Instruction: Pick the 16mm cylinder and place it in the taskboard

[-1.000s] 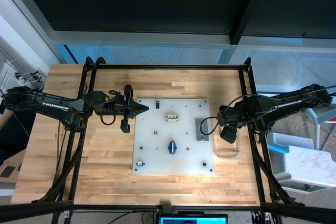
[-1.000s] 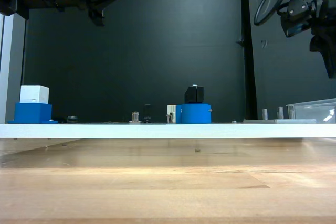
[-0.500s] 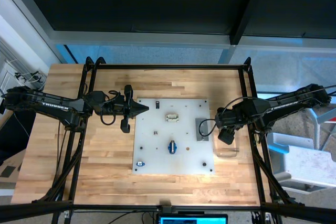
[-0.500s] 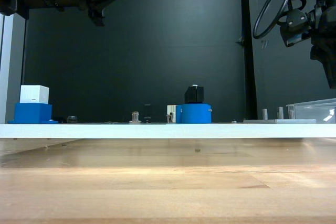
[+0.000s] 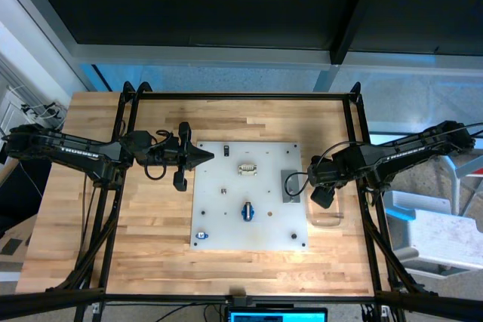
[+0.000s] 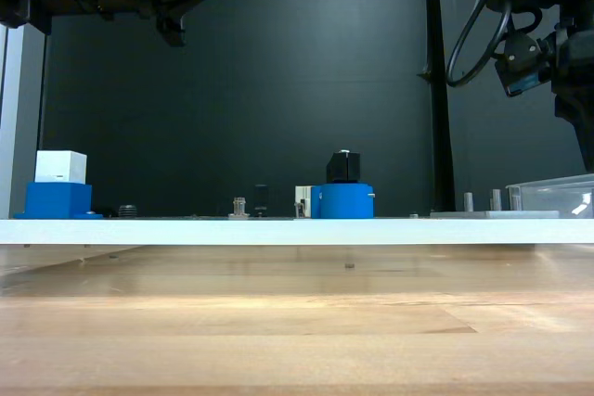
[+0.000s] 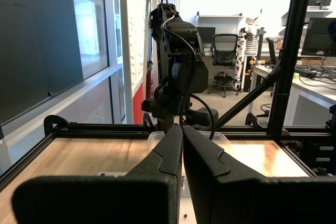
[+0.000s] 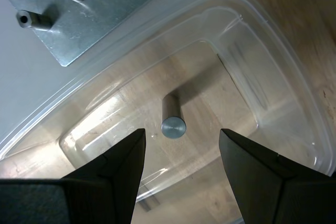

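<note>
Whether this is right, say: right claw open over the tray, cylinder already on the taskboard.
Wrong: right wrist view shows the cylinder in the tray, below the open right claw. The left claw, shut, hovers above the left edge of the taskboard.

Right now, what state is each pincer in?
Left pincer: shut, empty, high over the board's left edge.
Right pincer: open, empty, above the cylinder in the clear tray.

The large flat white square taskboard [image 5: 226,220] lies mid-worktop [image 5: 151,250]. Just right of it sits the small clear plastic tray [image 5: 333,221], with the metal 16mm cylinder [image 8: 172,122] inside. The right tool [image 5: 323,198] hangs above that tray, spread. The left tool [image 5: 205,155], closed, hovers above the board's left edge.
</note>
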Motion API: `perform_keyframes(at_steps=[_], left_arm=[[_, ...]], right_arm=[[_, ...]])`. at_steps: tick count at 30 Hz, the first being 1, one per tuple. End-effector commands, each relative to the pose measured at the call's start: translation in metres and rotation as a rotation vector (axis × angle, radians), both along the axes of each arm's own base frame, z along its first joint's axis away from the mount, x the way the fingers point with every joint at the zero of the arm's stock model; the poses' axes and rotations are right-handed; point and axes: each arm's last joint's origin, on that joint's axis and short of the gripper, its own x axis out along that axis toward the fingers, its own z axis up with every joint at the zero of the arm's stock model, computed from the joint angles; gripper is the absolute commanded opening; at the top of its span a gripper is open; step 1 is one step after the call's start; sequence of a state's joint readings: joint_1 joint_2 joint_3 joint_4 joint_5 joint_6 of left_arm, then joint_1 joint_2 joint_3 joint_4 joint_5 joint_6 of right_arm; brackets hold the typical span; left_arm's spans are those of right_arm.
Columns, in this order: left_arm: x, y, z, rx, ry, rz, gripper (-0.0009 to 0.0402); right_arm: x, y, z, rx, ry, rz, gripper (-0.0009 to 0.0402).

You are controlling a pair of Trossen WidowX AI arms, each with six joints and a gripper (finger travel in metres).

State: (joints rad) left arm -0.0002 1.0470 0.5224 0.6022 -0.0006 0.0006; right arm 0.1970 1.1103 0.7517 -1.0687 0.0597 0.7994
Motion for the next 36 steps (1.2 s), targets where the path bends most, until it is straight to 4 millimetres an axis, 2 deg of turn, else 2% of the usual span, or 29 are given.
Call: perform_keyframes(at_steps=[1,36], left_arm=[[0.0,0.0,0.0,0.0,0.0,0.0,0.0],[0.0,0.0,0.0,0.0,0.0,0.0,0.0]], right_arm=[[0.002,0.001,-0.003,-0.003,0.013,0.002,0.0194],[0.003,0.004,-0.037,-0.001,0.026,-0.009,0.0194]])
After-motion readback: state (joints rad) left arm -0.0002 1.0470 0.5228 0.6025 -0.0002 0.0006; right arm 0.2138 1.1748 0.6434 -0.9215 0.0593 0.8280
